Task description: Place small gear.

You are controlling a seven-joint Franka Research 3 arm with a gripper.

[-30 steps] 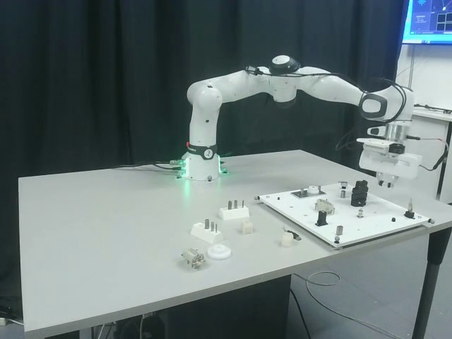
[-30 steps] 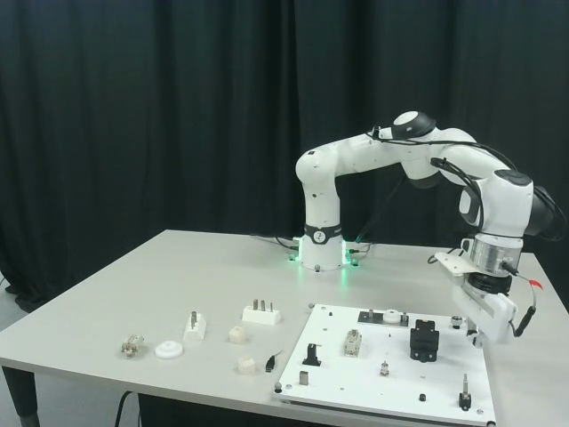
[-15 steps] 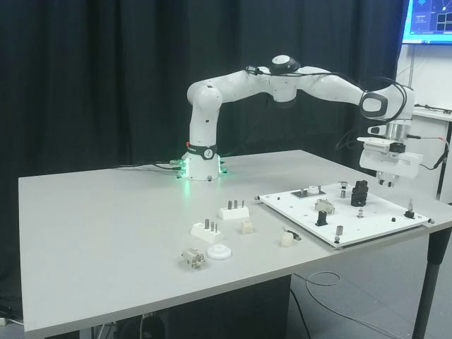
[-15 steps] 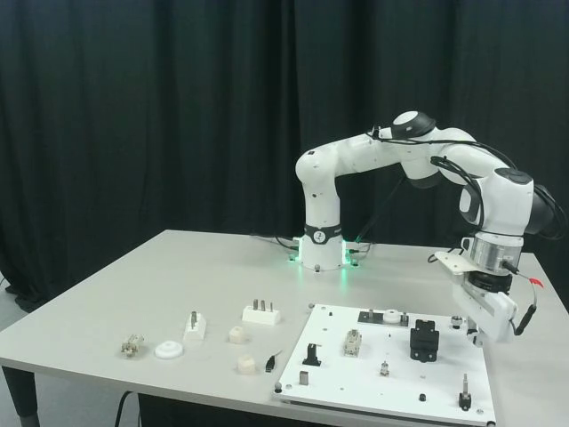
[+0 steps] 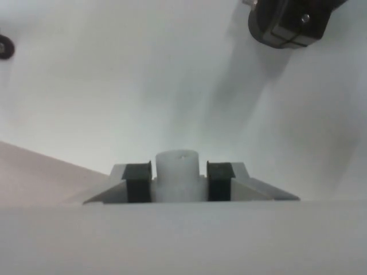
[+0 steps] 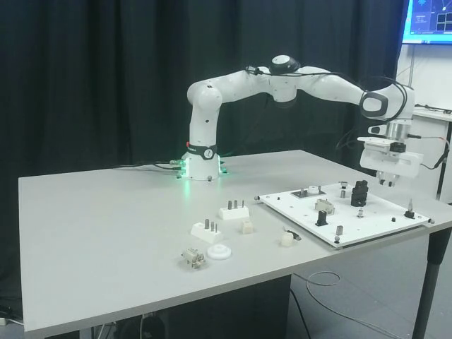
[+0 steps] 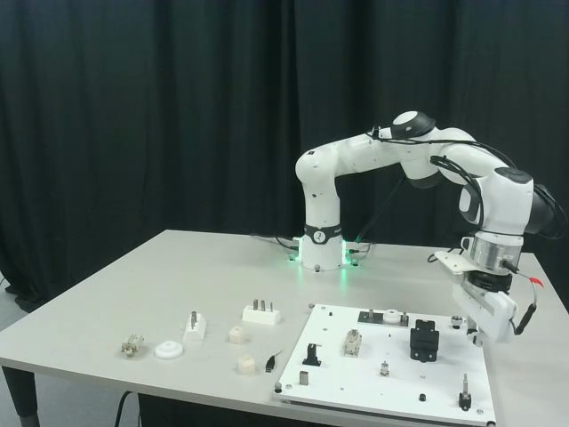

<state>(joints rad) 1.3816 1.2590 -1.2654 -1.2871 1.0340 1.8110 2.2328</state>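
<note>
While the white two-finger gripper [image 5: 179,182] holds the small white plastic gear [image 5: 178,172] pinched between its black pads [image 5: 137,180], we judge it light, rigid and somewhat slippery. The hub, where the grip sits, looks the right place to hold.

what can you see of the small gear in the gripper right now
The small gear shows in the wrist view as a white, matte, plastic-looking cylinder with a flat top, standing upright. It is clamped between the two black finger pads of the gripper, which touch it on opposite sides. Its lower part and any teeth are hidden. It hangs above the white board.
</note>
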